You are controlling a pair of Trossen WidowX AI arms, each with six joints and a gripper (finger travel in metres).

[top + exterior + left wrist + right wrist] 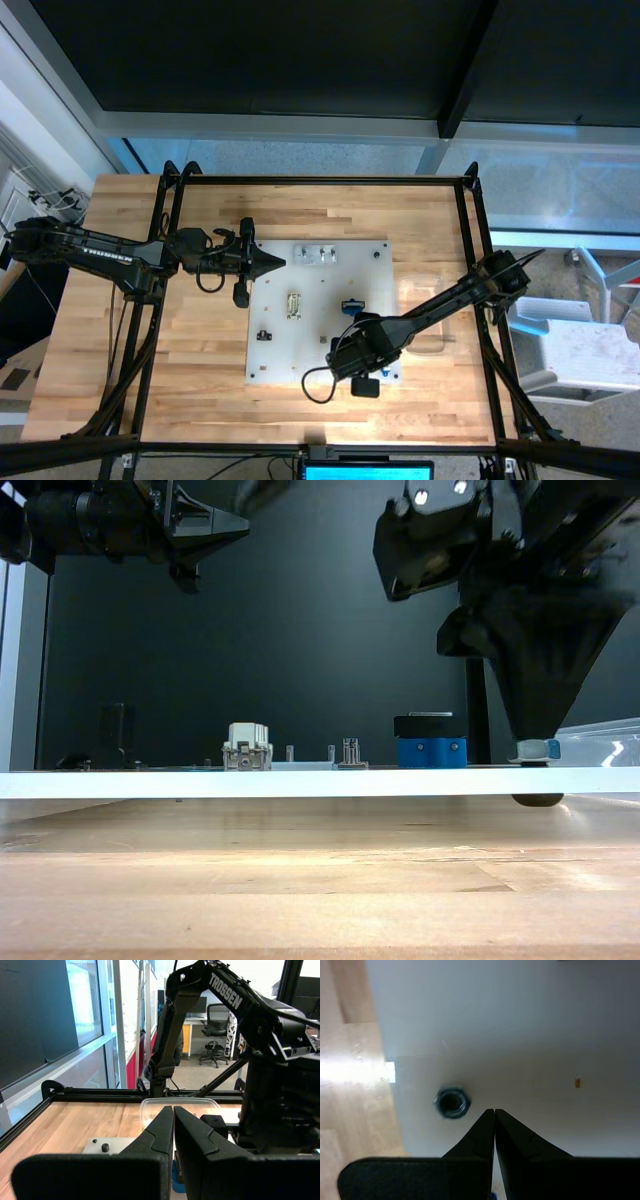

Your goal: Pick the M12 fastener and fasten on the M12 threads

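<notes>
Near the near right edge of the white board [530, 1030], the M12 nut [452, 1103] lies flat. Its hexagon faces the right wrist camera and its dark bore points straight up, so its axis is upright and it is wider than it is tall. In the low view the nut [528, 751] shows as a low silver piece at board level, directly under the right arm's fingers. No ribs show beneath it, and I cannot tell whether it sits on its stud or rests on the board. In the high view the right arm covers that spot.

The right gripper [494, 1111] points down at the board with its two black fingers pressed together and nothing between them. Their tips are just beside the nut, not touching it.

The left gripper [173, 1109] hangs high over the board's left edge, level and pointing inward, with its fingers closed to a thin slit and holding nothing. Beyond it stands a clear container [180, 1105] on the wooden table [150, 350]. A blue-and-black block [430, 752] stands mid-board, well apart from the nut.
</notes>
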